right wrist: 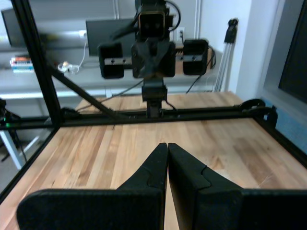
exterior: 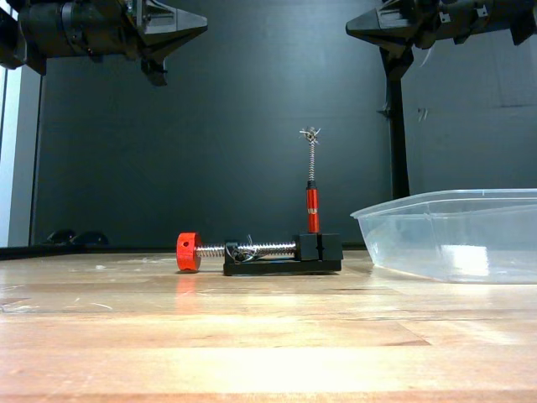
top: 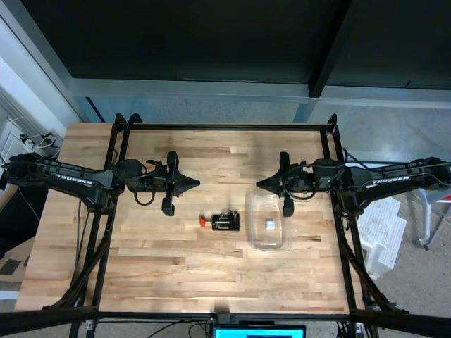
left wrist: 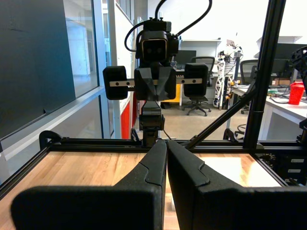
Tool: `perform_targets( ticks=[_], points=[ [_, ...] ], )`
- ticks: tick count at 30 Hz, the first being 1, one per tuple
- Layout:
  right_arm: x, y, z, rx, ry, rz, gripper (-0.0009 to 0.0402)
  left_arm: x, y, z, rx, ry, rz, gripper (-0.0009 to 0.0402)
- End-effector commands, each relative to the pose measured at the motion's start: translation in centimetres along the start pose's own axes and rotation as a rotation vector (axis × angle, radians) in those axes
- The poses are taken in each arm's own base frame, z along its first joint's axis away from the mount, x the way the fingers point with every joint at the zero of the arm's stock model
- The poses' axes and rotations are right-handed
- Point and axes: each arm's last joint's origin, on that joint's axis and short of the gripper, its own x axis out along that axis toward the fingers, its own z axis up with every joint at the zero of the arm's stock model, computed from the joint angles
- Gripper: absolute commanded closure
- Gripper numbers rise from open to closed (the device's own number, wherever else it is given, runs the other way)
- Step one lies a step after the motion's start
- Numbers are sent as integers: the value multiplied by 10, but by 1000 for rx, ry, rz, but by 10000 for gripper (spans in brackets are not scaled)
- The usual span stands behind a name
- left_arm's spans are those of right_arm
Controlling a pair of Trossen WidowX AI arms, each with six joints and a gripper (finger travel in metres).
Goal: Pick the RCA connector and install on taskboard
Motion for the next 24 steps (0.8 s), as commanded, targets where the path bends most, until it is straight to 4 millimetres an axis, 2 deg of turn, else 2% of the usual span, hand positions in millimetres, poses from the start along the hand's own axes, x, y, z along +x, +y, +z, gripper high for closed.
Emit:
perform_targets(
  ticks=[1, 11, 24],
  points=[
    [-3, -2, -3, -3, -38, 16, 393, 0, 0, 0, 0, 0, 0, 393],
    [-9, -6, -12, 1, -102, 5, 393, 0, 0, 0, 0, 0, 0, 393],
    [-9, -9, -14, -3, -89, 11, 393, 0, 0, 0, 0, 0, 0, 393]
  ],
)
